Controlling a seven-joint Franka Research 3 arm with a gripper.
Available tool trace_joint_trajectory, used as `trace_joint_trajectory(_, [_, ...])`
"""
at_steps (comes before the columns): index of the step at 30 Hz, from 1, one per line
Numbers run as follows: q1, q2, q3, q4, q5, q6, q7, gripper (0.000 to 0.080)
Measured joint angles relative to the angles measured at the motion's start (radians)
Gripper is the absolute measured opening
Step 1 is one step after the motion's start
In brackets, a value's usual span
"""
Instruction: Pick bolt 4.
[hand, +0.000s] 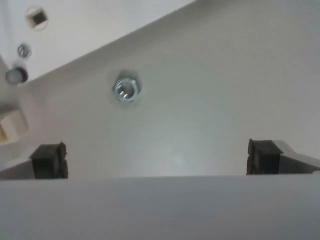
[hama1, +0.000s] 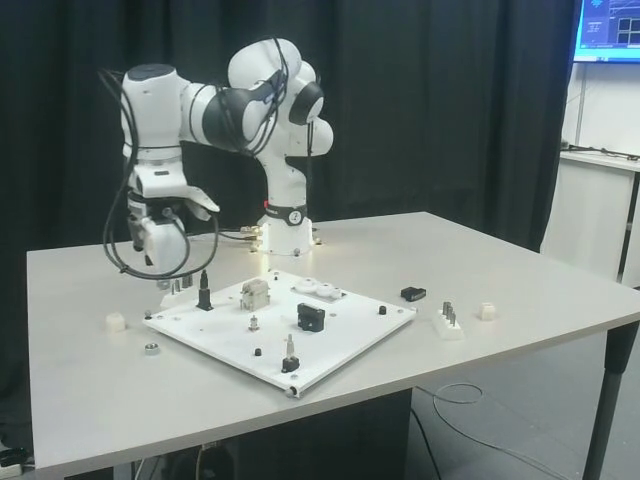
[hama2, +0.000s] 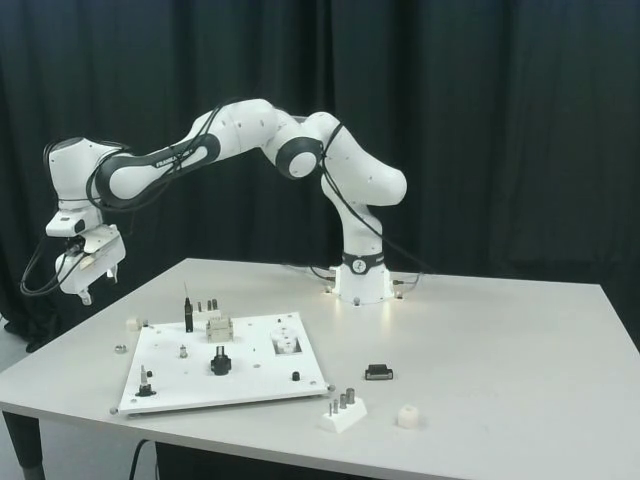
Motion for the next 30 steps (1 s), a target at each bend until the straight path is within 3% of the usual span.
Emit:
trace_joint_trajectory(10, [-0.001, -0.003, -0.024, -0.086, 0.024, 0.086, -0.026, 0.0800])
trace_joint_trajectory(30, [0.030, -0.037, -0.018, -0.299, 0.080, 0.293, -0.133, 0.0800])
